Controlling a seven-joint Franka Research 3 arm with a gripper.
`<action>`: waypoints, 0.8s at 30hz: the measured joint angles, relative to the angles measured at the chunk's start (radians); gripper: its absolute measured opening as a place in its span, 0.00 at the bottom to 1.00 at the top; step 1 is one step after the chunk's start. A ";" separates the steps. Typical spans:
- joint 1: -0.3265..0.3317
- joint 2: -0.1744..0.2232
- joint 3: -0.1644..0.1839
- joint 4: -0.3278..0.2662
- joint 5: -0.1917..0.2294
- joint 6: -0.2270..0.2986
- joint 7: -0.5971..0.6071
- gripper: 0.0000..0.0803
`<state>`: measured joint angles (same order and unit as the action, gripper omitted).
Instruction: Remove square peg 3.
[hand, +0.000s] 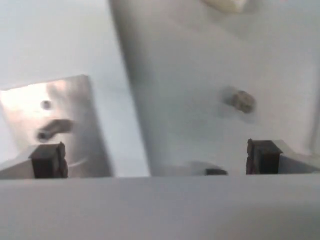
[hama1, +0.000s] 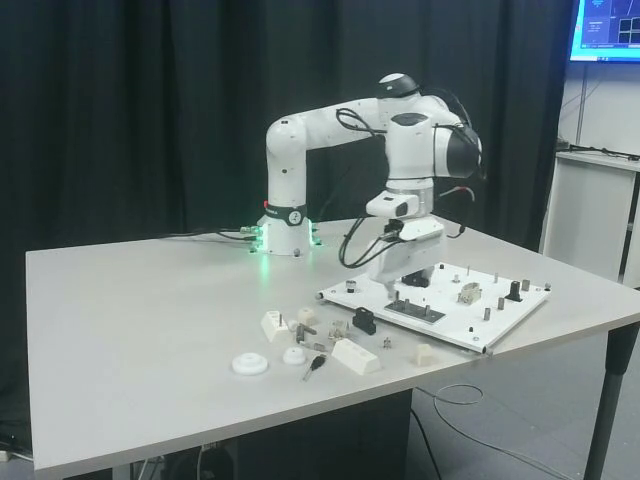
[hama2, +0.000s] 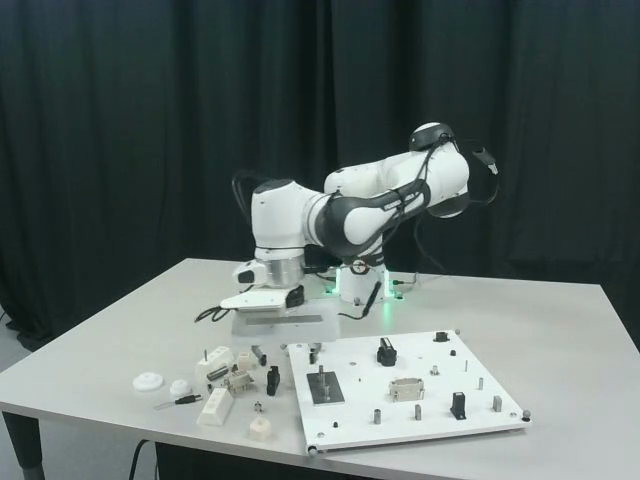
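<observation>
We see the claw (hand: 155, 159) spread wide and empty, its two black fingertips (hand: 48, 160) well apart, hanging low over the near-arm edge of the white board (hama2: 420, 425) on the grey surface (hama1: 130, 310). Beneath the claw lies a grey metal plate (hand: 55, 125) with a small peg (hand: 54, 129) rising from it; we cannot tell whether this is square peg 3. Loose white parts (hama2: 215, 405) lie on the surface beside the board, just off to one side of the claw.
</observation>
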<state>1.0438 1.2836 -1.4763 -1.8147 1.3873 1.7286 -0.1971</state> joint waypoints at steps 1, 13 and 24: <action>0.007 0.000 0.000 0.000 0.000 0.000 0.000 1.00; 0.097 -0.010 0.000 0.002 -0.001 0.000 0.012 1.00; 0.154 -0.012 0.002 0.040 -0.006 0.000 0.108 1.00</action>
<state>1.1976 1.2715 -1.4739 -1.7752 1.3810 1.7284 -0.0892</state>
